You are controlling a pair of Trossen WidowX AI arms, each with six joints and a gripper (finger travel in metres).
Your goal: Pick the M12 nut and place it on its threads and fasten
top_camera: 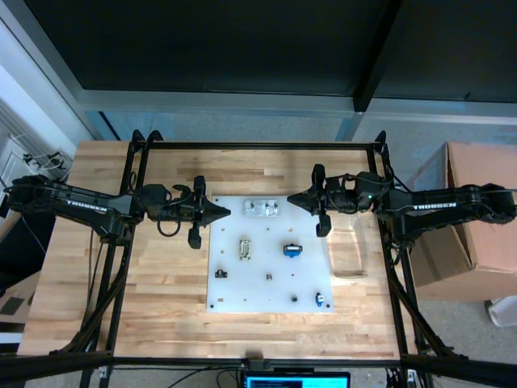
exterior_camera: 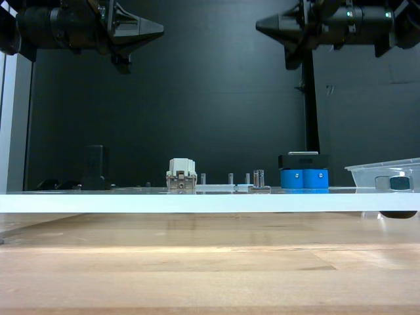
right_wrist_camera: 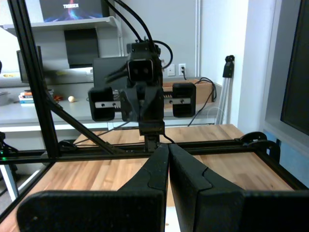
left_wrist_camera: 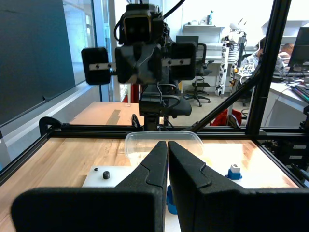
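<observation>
Stud (top_camera: 296,299) at board (top_camera: 242,291) edge, nut unclear | clear tray (top_camera: 347,275) contents unclear | left claw (top_camera: 226,212), right claw (top_camera: 291,196) pinched, raised

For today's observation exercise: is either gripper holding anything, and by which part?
Nothing: left gripper and right gripper hang shut and empty above the board; I cannot locate the nut.
</observation>
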